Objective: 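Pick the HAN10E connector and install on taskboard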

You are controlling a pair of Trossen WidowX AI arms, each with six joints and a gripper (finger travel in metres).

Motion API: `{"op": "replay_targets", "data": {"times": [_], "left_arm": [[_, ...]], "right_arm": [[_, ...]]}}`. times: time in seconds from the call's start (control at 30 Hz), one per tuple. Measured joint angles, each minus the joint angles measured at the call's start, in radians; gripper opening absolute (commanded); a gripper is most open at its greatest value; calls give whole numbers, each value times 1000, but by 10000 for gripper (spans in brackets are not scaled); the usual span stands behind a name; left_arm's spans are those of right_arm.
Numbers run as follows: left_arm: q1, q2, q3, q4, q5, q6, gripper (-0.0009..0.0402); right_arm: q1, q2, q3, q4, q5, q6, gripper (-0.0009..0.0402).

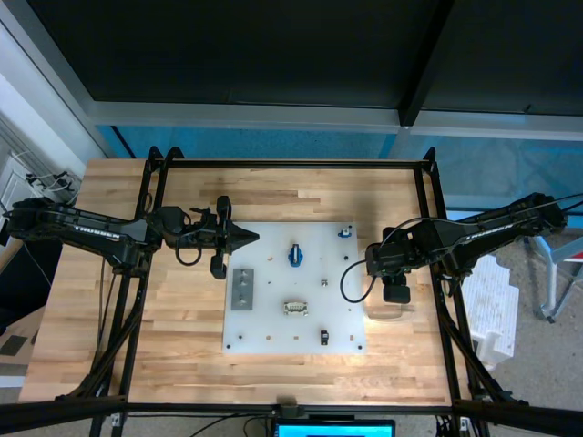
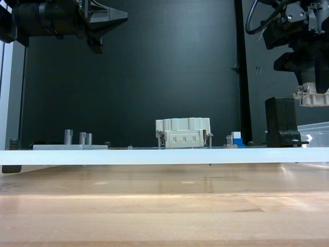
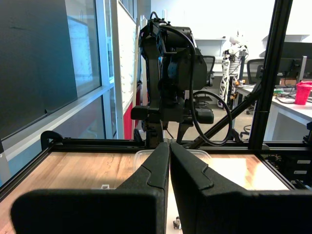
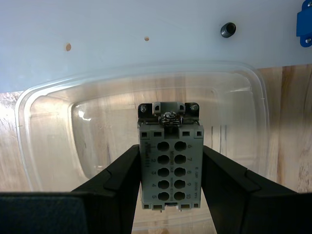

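1. HAN10E connector [image 4: 170,146] is clamped in the right end effector [image 4: 170,171]; a finger presses each long side, its pin holes face the camera, and it hangs over the clear tray [image 4: 29,112], off the counter [image 1: 137,319].
2. The relation that matters: the taskboard [image 1: 273,264] lies inward from this end effector, toward the left arm; the beige socket [image 1: 294,309] near the board's middle looks like the seat, so the carry would run inward and then down.
3. Long axis: in the right wrist view the connector's length points toward the board's edge; in the high view the socket's length runs across the board the same way; little turning seems needed, though that is a judgement.
4. The right arm is the nearer and already loaded; the left end effector [image 1: 239,238] is parked at the board's far-left corner, its fingers [image 3: 151,170] pressed together on nothing.
5. What the views divide:
   - the low view alone shows height; the connector [image 2: 312,96] hangs above the top of the socket [image 2: 183,133];
   - the high view alone shows the sideways gap between the two, yet hides the connector under the right end effector [image 1: 395,289];
   - only the right wrist view shows the grip.
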Motion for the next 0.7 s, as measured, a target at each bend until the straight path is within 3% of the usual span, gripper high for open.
{"op": "replay_targets", "data": {"times": [0.27, 0.37, 0.7], "left_arm": [[0, 0, 0, 0, 0, 0, 1], [0, 0, 0, 0, 0, 0, 1], [0, 0, 0, 0, 0, 0, 1]], "right_arm": [[2, 93, 109, -2, -15, 2, 7], [4, 161, 171, -2, -29, 1, 7], [21, 418, 431, -8, -28, 3, 7]]}}
